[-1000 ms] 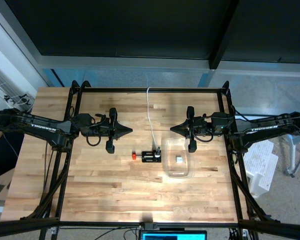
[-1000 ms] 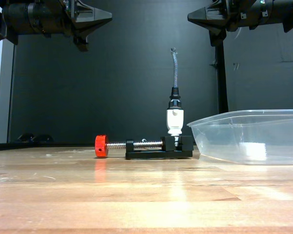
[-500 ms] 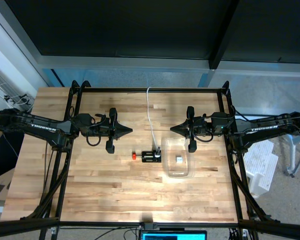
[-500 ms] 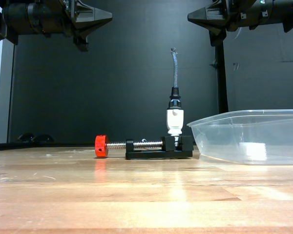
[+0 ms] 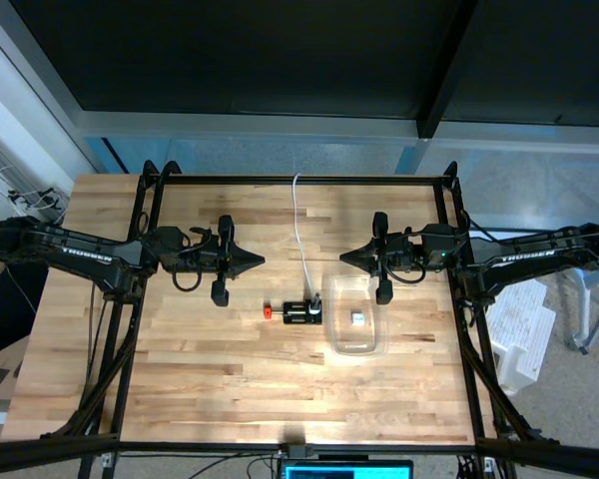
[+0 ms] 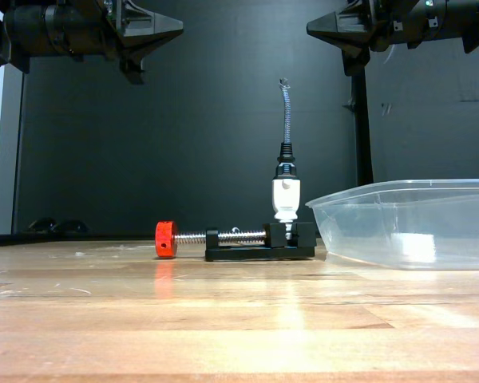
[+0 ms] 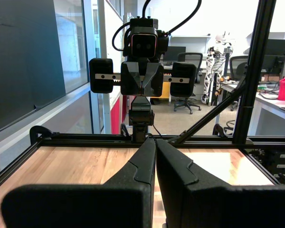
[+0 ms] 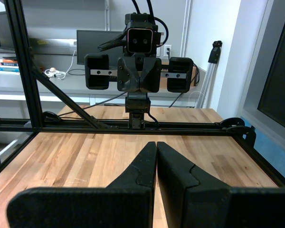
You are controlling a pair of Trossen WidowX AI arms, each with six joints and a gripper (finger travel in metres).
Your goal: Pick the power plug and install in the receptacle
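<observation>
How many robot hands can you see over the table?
2. The left hand hangs high over the left half of the table, shut and empty. The right hand hangs high over the right half, facing it, also shut and empty. None look hidden.

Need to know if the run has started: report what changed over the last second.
Nothing visibly changed. The left tool and right tool still hang shut above the table, tips facing each other. The receptacle and the clear tray beside it sit where they were.
</observation>
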